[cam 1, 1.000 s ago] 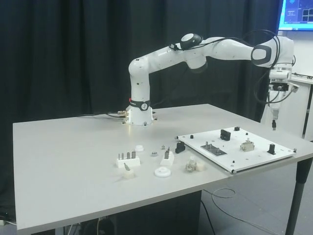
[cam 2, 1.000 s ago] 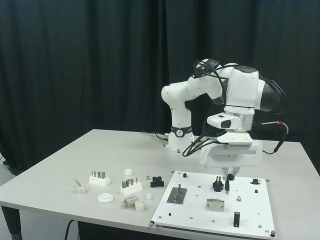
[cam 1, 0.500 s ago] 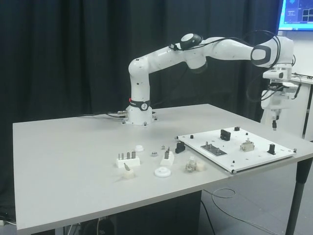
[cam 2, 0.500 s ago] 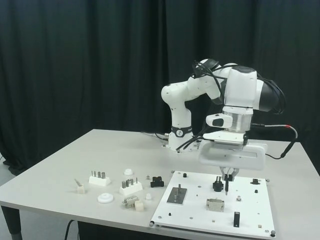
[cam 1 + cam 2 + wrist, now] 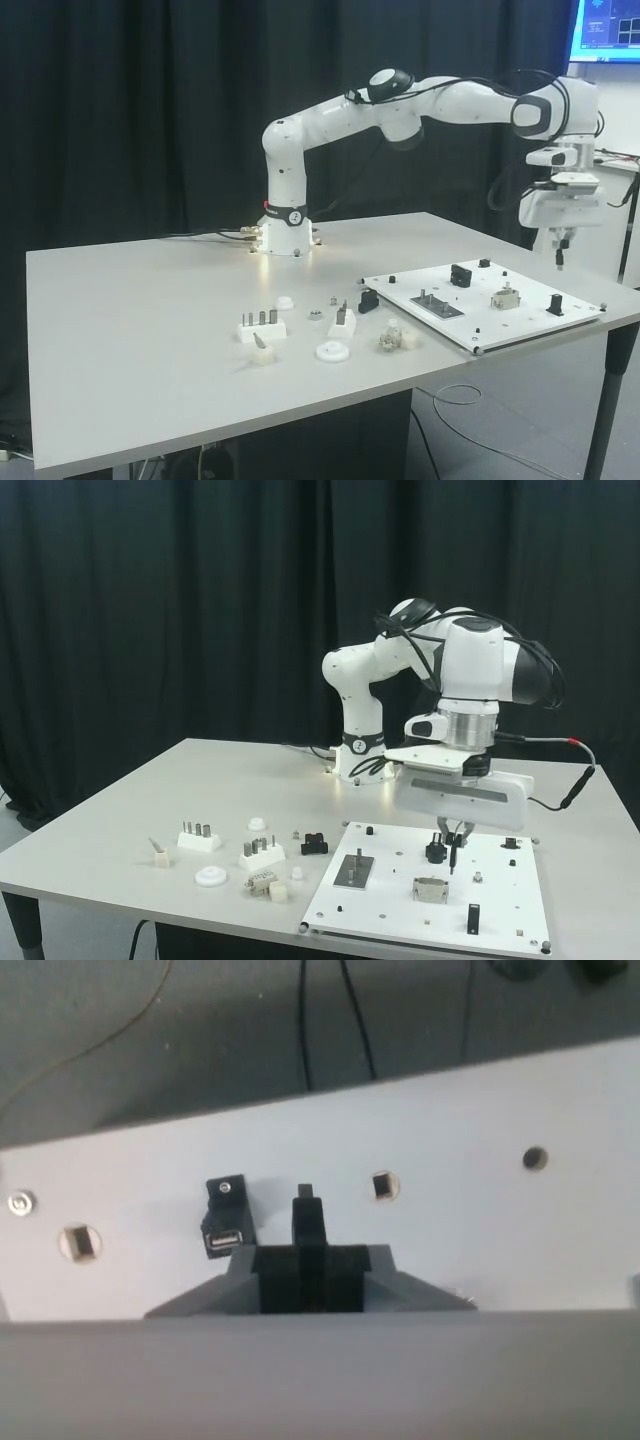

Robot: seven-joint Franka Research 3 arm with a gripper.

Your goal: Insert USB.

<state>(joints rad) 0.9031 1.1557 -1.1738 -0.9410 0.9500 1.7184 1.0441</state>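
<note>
Turned at the wrist over the last second, gripper clamped on black USB plug, now just beside socket on white board; insertion likely next.

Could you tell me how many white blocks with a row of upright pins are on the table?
2. The first pin block stands farther from the white board; the second pin block stands nearer it. Both rest on the grey table; none seems hidden.
</note>
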